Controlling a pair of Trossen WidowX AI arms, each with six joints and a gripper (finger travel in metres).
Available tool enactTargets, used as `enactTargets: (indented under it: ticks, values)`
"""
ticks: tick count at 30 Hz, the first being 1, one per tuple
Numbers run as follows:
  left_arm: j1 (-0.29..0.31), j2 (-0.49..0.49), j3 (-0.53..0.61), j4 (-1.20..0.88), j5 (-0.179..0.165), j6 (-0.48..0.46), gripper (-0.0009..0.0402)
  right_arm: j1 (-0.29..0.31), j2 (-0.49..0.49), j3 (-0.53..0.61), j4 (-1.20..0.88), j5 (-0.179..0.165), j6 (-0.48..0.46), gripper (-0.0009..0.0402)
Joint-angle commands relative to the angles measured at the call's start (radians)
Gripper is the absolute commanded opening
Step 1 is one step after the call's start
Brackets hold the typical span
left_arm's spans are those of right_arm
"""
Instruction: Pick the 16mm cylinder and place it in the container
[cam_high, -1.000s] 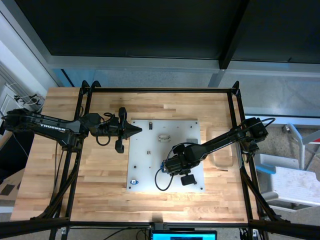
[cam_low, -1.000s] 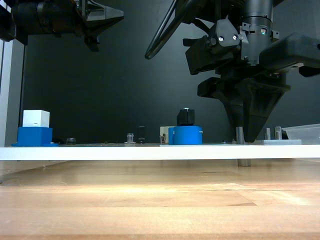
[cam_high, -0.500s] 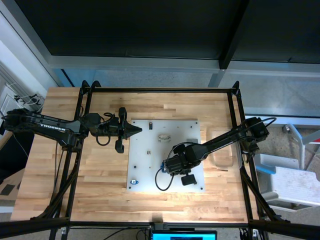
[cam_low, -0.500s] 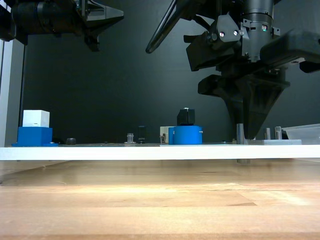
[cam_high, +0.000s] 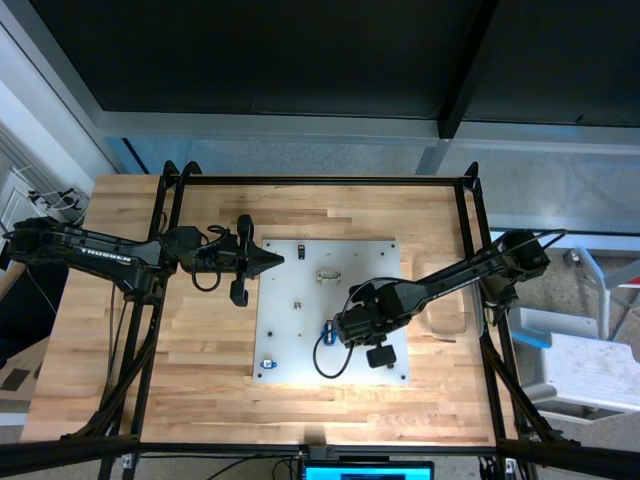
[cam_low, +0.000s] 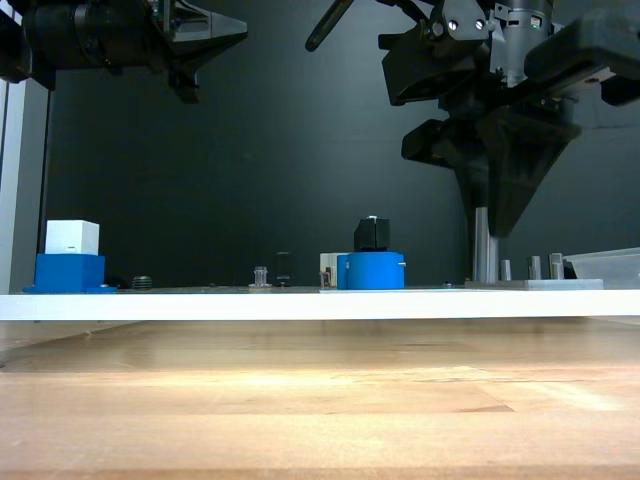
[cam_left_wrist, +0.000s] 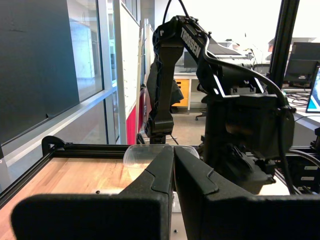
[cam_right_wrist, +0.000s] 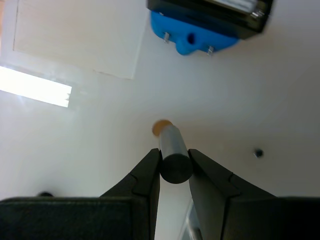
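Note:
The 16mm cylinder (cam_right_wrist: 173, 152) is a grey metal rod held upright between the fingertips of my right gripper (cam_right_wrist: 174, 165), which is shut on it. In the low view the cylinder (cam_low: 483, 244) hangs from that gripper (cam_low: 487, 212) with its lower end just above the white board (cam_low: 250, 304). From above, the right gripper (cam_high: 352, 327) is over the board's near-right part. The clear container (cam_high: 443, 308) lies on the wood right of the board; its edge (cam_low: 607, 260) also shows in the low view. My left gripper (cam_high: 277, 258) hovers shut at the board's left edge, holding nothing.
A blue round fixture (cam_low: 374, 269) with a black block on top stands on the board beside the right gripper. A blue base with a white cube (cam_low: 70, 256) sits at the board's near-left corner. Small pegs on a grey block (cam_low: 540, 271) stand to the right.
The right gripper has risen, drawing the cylinder up out of its hole in the board. The left arm has stayed still.

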Motion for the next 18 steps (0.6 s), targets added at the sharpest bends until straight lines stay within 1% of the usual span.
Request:
enactTargets:
  ticks: [1,4,8,18]
  values:
    - [0.000,0.000,0.000,0.000,0.000,0.000,0.0000,0.001,-0.029,0.000,-0.020,-0.006,0.001,0.0012]
    - [0.000,0.000,0.000,0.000,0.000,0.000,0.0000,-0.001,-0.060,0.000,-0.049,-0.006,0.006,0.0012]
    - [0.000,0.000,0.000,0.000,0.000,0.000,0.0000,-0.002,-0.103,-0.002,-0.102,-0.006,0.039,0.0012]
    - [0.000,0.000,0.000,0.000,0.000,0.000,0.0000,-0.004,-0.238,-0.100,-0.127,-0.006,0.215,0.0012]
